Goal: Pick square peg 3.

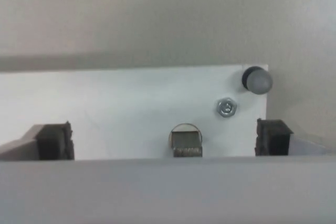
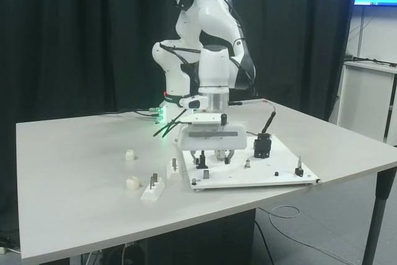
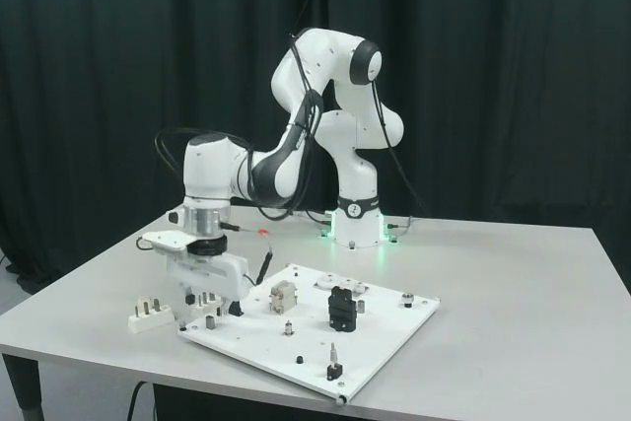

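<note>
Currently gripper [image 1: 164, 142] is spread wide, holding nothing, fingers [image 1: 52, 141] clear on either side of the square peg [image 1: 186, 141]. Peg stands upright in its round socket on the white board [image 1: 126, 108], near the board's corner, beside a nut [image 1: 226, 107] and a grey knob [image 1: 256, 80].

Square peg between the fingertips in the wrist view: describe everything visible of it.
The square peg looks like a small grey metal block with a flat top, seated upright in a round recess of the white board. It sits midway between the two black fingertips of the gripper, which stand wide apart on either side and do not touch it. A hex nut and a grey round-headed post are nearby on the board. Its lower part is hidden.
</note>
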You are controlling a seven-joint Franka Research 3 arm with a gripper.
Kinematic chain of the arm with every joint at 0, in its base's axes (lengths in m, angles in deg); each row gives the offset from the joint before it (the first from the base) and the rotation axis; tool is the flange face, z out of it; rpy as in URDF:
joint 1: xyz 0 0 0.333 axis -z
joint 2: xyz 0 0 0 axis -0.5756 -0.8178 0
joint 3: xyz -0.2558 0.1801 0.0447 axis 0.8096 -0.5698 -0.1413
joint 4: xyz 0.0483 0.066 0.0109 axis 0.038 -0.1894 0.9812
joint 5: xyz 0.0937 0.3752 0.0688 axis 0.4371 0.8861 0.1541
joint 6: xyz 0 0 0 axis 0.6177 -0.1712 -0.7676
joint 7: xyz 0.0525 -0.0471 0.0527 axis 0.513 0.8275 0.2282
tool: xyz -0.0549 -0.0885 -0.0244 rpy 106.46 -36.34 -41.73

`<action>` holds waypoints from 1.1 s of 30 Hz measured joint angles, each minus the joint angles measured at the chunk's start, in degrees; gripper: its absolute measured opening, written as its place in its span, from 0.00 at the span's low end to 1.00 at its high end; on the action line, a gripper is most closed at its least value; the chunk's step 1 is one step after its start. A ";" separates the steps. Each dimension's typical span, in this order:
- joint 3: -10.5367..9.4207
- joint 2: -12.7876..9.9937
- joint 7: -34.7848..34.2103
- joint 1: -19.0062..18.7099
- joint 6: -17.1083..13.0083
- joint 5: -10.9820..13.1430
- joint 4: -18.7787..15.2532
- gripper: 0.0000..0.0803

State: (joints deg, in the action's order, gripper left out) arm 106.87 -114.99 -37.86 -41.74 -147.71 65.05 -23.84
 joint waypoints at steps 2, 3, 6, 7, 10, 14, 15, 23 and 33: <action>0.11 0.45 -0.09 0.00 0.97 -0.28 0.51 0.95; 0.18 0.66 -0.16 0.00 1.42 -0.45 0.74 0.95; 0.38 1.10 -0.33 0.00 2.39 -0.91 1.28 0.95; 0.45 1.19 -0.40 0.00 2.70 -1.02 1.42 0.95; 0.71 1.32 -0.59 0.00 3.61 -1.40 1.93 0.95; 0.93 1.32 -0.62 0.00 4.35 -1.63 2.41 1.00; 0.98 1.32 -0.62 0.01 4.45 -1.64 2.47 1.00; 1.29 1.32 -0.62 0.02 4.77 -1.78 2.60 1.00; 1.66 1.32 -0.62 0.11 4.78 -1.82 2.77 1.00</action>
State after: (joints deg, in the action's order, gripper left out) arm 108.53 -113.67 -38.48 -41.63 -142.94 63.23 -21.07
